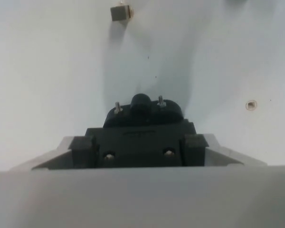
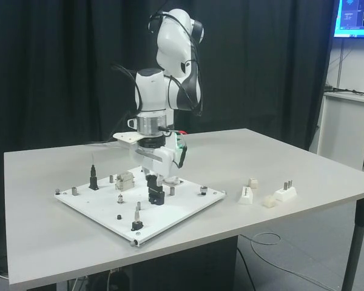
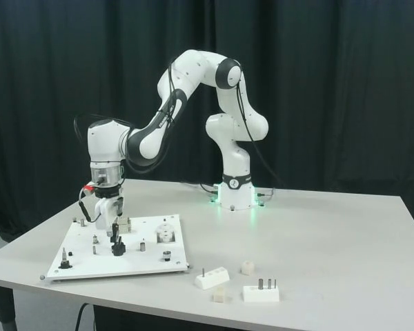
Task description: Insert D-SUB.
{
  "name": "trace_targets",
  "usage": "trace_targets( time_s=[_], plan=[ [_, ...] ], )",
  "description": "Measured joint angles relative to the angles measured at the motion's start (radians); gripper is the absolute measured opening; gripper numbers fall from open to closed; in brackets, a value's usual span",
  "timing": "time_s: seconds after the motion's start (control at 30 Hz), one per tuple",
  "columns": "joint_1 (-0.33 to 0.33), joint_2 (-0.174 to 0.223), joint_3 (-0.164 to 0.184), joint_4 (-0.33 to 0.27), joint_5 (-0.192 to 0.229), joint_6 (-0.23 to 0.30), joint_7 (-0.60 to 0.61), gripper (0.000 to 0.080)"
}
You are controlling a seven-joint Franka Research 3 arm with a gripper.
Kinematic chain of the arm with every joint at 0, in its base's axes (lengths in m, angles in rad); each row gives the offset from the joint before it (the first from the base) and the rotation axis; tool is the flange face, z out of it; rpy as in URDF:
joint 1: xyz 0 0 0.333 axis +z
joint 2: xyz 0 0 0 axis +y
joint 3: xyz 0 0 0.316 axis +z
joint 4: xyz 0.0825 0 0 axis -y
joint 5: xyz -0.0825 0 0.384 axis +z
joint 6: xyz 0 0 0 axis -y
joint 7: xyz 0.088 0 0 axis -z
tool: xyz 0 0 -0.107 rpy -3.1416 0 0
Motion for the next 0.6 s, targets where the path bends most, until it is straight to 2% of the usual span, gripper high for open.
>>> trace_targets(
  time_s=[0.6],
  plan=[
    [0.0, 0.0, -0.004, 0.029, 0.0, -0.047, 0.0, 0.0389]
  ],
)
